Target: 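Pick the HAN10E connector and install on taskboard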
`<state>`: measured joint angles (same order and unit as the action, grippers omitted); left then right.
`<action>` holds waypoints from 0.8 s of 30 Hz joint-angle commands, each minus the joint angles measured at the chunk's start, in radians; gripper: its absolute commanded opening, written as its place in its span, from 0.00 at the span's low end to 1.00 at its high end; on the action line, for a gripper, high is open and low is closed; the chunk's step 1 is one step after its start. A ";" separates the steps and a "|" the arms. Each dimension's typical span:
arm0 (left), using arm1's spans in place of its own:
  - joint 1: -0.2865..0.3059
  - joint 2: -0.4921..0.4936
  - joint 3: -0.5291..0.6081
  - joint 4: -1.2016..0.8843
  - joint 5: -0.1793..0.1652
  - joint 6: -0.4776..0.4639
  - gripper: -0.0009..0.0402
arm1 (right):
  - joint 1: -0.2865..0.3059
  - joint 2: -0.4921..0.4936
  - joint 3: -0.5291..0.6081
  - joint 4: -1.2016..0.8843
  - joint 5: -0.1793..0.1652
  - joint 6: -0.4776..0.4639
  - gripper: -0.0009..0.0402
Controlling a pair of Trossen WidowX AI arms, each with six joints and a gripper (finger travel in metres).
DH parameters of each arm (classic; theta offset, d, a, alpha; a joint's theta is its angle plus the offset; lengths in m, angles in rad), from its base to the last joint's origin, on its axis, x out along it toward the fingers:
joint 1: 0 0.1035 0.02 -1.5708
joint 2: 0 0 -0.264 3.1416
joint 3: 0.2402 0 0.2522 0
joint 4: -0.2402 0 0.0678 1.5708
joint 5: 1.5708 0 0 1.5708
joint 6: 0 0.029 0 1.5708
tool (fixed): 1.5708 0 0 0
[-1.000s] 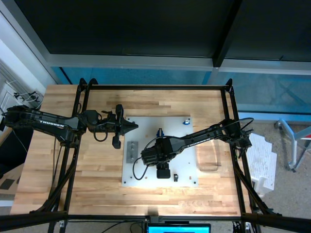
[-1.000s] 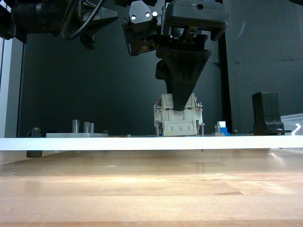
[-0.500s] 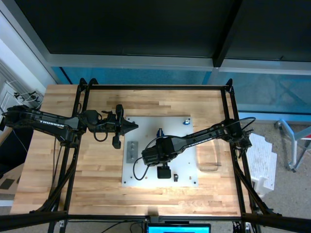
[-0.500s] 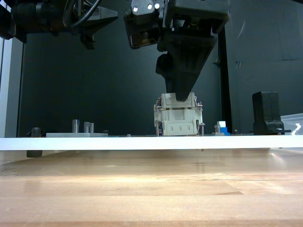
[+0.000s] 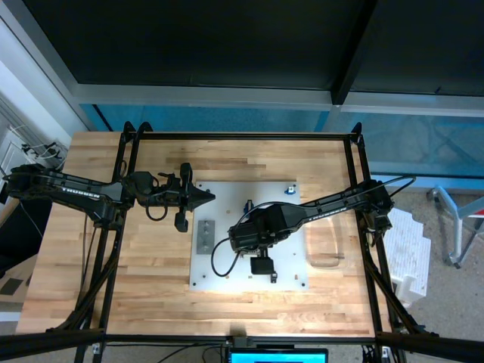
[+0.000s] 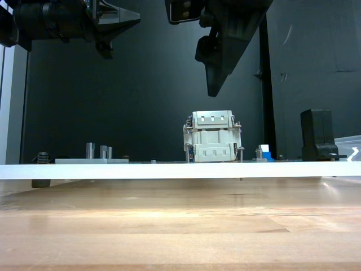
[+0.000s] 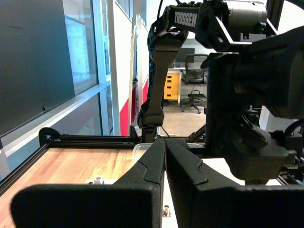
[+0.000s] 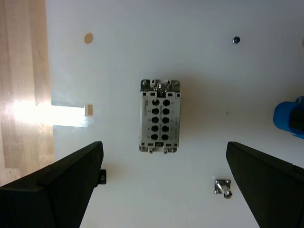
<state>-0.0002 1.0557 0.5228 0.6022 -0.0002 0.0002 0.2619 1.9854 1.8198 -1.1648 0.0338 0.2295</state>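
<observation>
The HAN10E connector [image 6: 212, 120] stands upright on the white taskboard [image 6: 169, 170], stacked on a matching beige housing. In the right wrist view the HAN10E connector [image 8: 159, 115] shows its two rows of pin holes, with nothing touching it. My right gripper [image 6: 214, 84] hangs open straight above it, clear of its top, with one black finger [image 8: 57, 185] on each side of the plug. My left gripper [image 5: 206, 197] hovers high over the board's far left edge, its fingertips [image 7: 165, 145] pressed together on nothing.
On the taskboard [image 5: 227, 198] there is a grey metal block [image 5: 205, 234] left of the right arm. A blue piece [image 5: 290, 188] sits near the far right corner. A black block [image 6: 317, 135] stands at the right. A clear tray [image 5: 327, 243] lies right of the board.
My right gripper has let go of the connector and risen well above it. The connector stays seated on the board. The left arm has not moved.
</observation>
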 commanded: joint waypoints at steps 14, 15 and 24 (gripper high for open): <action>0.000 0.000 0.000 0.000 0.000 0.000 0.02 | 0.000 -0.017 0.002 -0.001 -0.002 0.000 0.83; 0.000 0.000 0.000 0.000 0.000 0.000 0.02 | -0.001 -0.023 0.002 0.003 -0.003 -0.001 0.82; 0.000 0.000 0.000 0.000 0.000 0.000 0.02 | -0.054 -0.209 -0.161 0.177 0.001 -0.011 0.68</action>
<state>-0.0002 1.0557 0.5228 0.6025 -0.0002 0.0002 0.2150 1.8099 1.6958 -1.0275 0.0341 0.2180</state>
